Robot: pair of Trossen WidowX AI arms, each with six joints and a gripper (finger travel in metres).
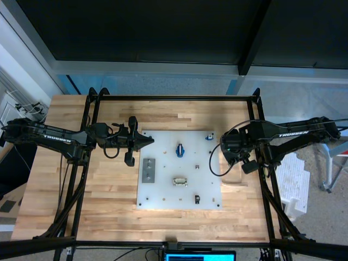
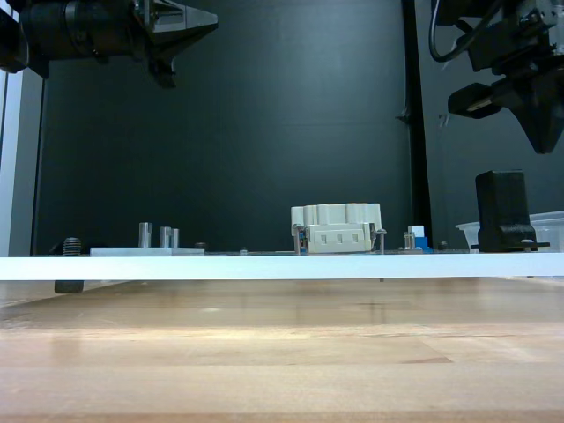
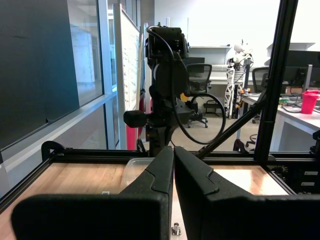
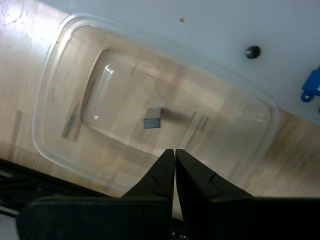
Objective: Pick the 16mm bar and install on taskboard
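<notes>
The 16mm bar (image 4: 152, 119) is a tiny grey peg lying alone inside a clear plastic tray (image 4: 75, 65), just ahead of my right gripper (image 4: 174, 152). That gripper is shut on nothing and hangs above the tray, apart from the bar. Seen from above, my right gripper (image 1: 246, 165) hovers off the right edge of the white taskboard (image 1: 163, 193). My left gripper (image 1: 151, 139) is shut and empty, held high over the board's left edge and pointing right. From table height both grippers, left (image 2: 198, 19) and right (image 2: 546, 123), sit well above the board (image 2: 264, 265).
On the board stand a blue knob (image 1: 180, 149), a grey two-hole block (image 1: 148, 169), a metal connector (image 1: 180, 181) and a small black part (image 1: 198, 199). A black frame (image 1: 174, 98) runs around the wooden table (image 1: 81, 201).
</notes>
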